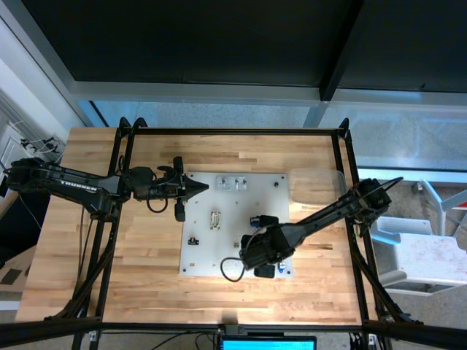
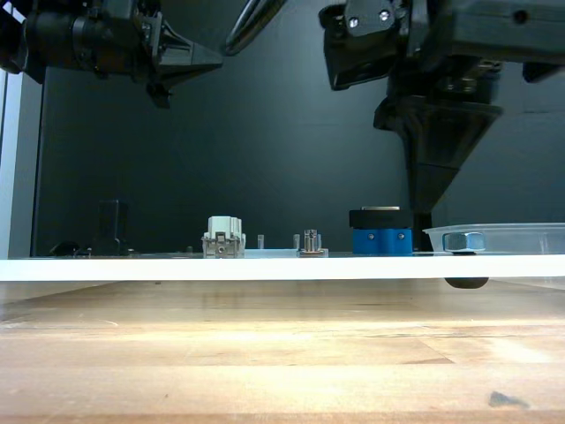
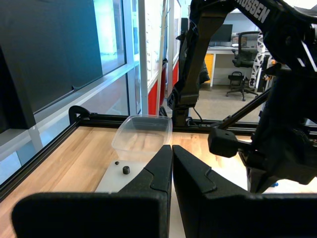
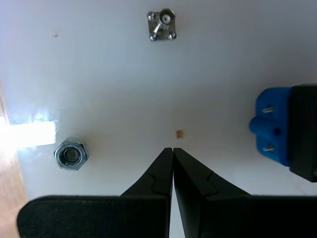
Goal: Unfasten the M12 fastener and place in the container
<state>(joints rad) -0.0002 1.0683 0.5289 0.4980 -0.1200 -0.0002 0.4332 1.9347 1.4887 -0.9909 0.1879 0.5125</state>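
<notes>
Now: right pincer (image 4: 173,151) closed on nothing, beside M12 fastener (image 4: 71,154), apparently on its stud, outside container (image 1: 315,172). Open, centre over it, grip flats, twist. Left pincer (image 3: 172,161) closed, empty, parked at board (image 1: 219,251) far-left edge.

One nut (image 4: 71,154), one container (image 3: 142,140)

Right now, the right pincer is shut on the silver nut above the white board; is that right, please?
Not quite: the right wrist view shows the right pincer shut above the white board but empty, the silver nut sitting beside it. The left pincer, also shut, hovers by the board's far left.
</notes>
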